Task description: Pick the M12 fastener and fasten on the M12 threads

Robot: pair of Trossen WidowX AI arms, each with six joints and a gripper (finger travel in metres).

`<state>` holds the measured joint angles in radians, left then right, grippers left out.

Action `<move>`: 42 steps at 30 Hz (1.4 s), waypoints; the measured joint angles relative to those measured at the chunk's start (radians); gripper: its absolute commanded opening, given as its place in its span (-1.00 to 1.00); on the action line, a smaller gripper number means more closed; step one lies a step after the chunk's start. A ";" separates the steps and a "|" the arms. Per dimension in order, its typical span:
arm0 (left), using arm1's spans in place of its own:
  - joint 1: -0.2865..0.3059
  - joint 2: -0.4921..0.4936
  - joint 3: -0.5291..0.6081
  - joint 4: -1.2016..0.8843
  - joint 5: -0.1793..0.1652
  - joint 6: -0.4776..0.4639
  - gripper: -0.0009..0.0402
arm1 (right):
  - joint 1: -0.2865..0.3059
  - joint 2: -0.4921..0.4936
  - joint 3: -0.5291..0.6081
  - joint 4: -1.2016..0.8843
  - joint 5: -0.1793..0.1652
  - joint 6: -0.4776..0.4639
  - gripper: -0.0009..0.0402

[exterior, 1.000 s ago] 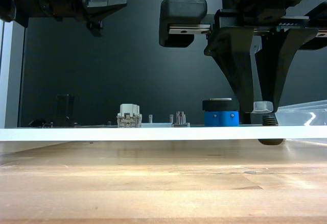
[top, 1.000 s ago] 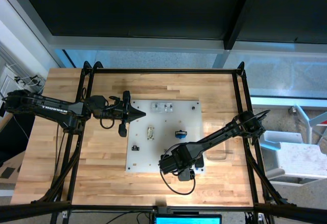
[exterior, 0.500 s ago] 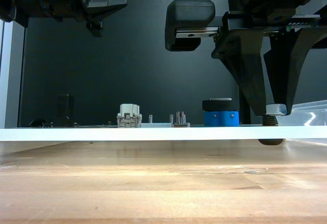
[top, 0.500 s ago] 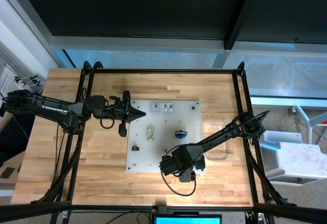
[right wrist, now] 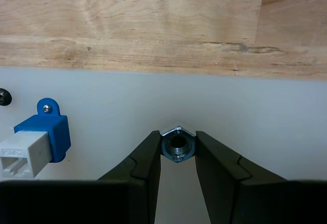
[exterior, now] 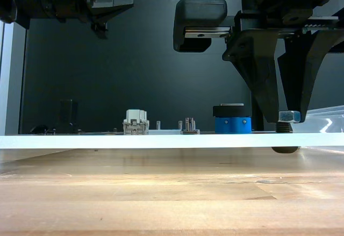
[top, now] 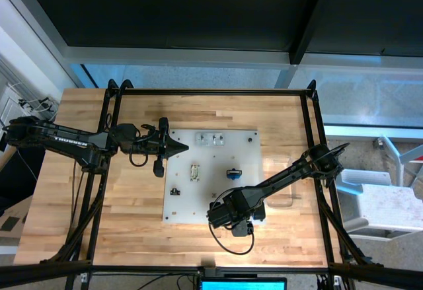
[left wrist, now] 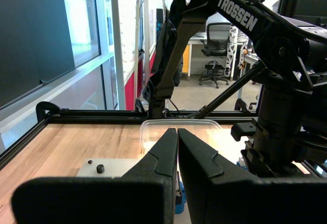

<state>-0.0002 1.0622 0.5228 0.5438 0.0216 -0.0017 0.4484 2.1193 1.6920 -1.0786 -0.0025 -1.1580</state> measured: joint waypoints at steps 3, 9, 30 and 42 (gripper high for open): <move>0.000 0.000 0.000 0.000 0.000 0.000 -0.96 | -0.001 0.000 -0.001 0.002 0.012 0.000 -0.82; 0.000 0.000 0.000 0.000 0.000 0.000 -0.96 | -0.003 0.002 -0.003 0.002 0.010 0.003 -0.83; 0.000 0.000 0.000 0.000 0.000 0.000 -0.96 | -0.005 0.001 -0.014 0.016 0.009 0.273 -0.82; 0.000 0.000 0.000 0.000 0.000 0.000 -0.96 | -0.010 0.001 -0.015 0.016 0.006 0.729 -0.82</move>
<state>-0.0002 1.0622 0.5228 0.5442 0.0219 -0.0021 0.4389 2.1201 1.6772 -1.0626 0.0036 -0.4286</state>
